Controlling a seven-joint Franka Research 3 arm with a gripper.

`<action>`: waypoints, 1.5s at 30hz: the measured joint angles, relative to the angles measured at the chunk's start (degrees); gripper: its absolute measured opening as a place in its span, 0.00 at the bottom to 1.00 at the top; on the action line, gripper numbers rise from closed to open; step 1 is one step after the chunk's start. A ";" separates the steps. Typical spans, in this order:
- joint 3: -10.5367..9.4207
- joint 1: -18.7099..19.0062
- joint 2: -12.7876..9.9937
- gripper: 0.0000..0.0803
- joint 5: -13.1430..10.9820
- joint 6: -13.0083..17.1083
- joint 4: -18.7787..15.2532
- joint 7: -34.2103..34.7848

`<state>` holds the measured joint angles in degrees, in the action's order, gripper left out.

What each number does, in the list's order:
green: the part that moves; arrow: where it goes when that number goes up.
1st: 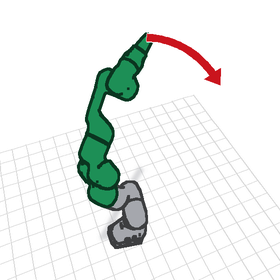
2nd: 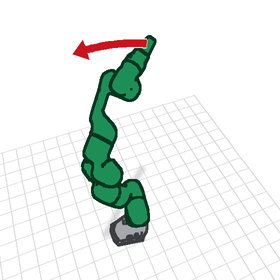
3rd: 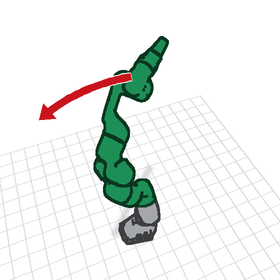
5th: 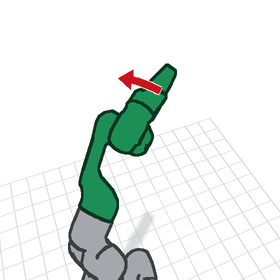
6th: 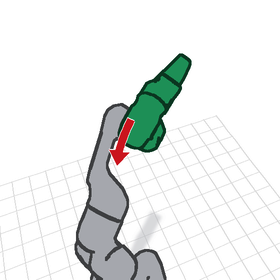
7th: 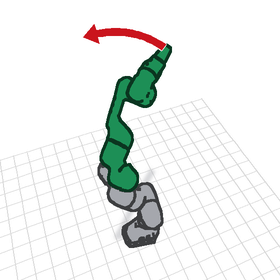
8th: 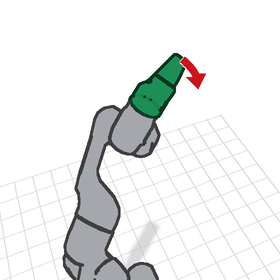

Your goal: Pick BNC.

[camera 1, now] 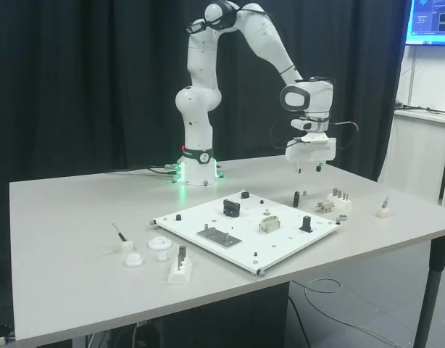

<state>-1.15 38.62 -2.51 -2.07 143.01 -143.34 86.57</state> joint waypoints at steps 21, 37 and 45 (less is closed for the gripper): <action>-1.98 -0.07 -7.69 1.00 -0.28 6.04 0.30 1.68; -2.53 -1.02 -10.93 1.00 -0.28 9.62 0.34 2.21; -3.97 -2.99 -12.17 1.00 -0.28 10.88 0.34 2.21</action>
<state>-5.12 35.63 -14.68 -2.34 153.88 -143.01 88.78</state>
